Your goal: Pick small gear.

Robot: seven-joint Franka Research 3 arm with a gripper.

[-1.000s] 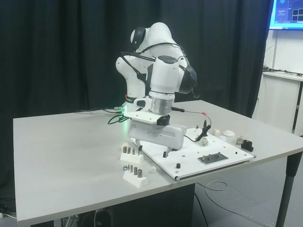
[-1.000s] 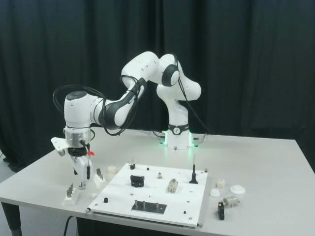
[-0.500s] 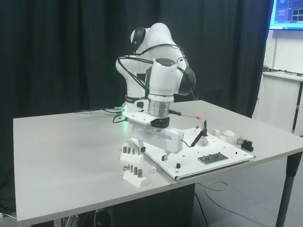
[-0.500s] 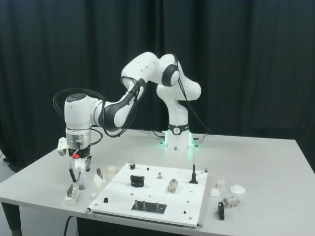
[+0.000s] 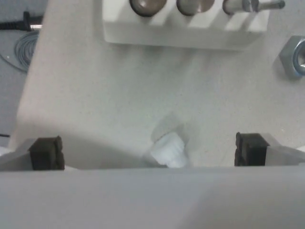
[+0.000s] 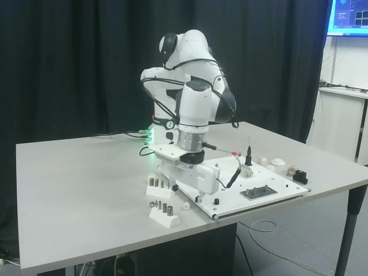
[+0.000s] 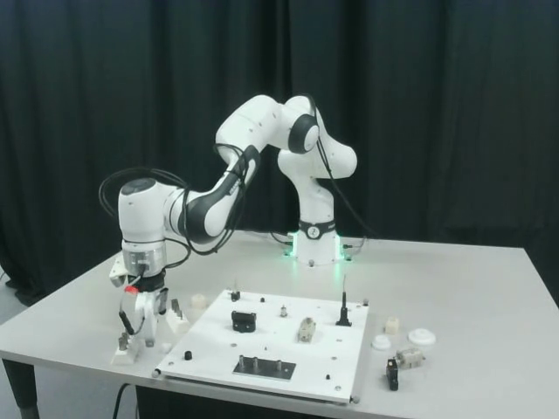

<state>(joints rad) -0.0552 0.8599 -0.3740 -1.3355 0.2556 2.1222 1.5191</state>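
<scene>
The small gear (image 5: 167,149) lies on the grey table (image 5: 95,109), a little white piece directly under my wrist camera and partly cut off by the gripper body. In the first room view it sits at about (image 6: 186,205), between the two white holders and the edge of the white board (image 6: 253,201). The gripper (image 5: 147,152) stands wide, its two black pads (image 5: 46,153) well apart with the gear between them, closer to the far one than to the near one as I read it, and touching neither. At twelve o'clock from the gear in the wrist view sits a white peg holder (image 5: 181,28) with metal pins, and at two o'clock a metal nut (image 5: 294,56). I judge this to be the approach step, with the fingers hovering above the part and the grasp not yet made. The next move, I think, calls for a small sideways correction to centre the gear, then a straight descent until the pads bracket it, then closing. The piece is small and light, so an off-centre pinch could flick it away.
</scene>
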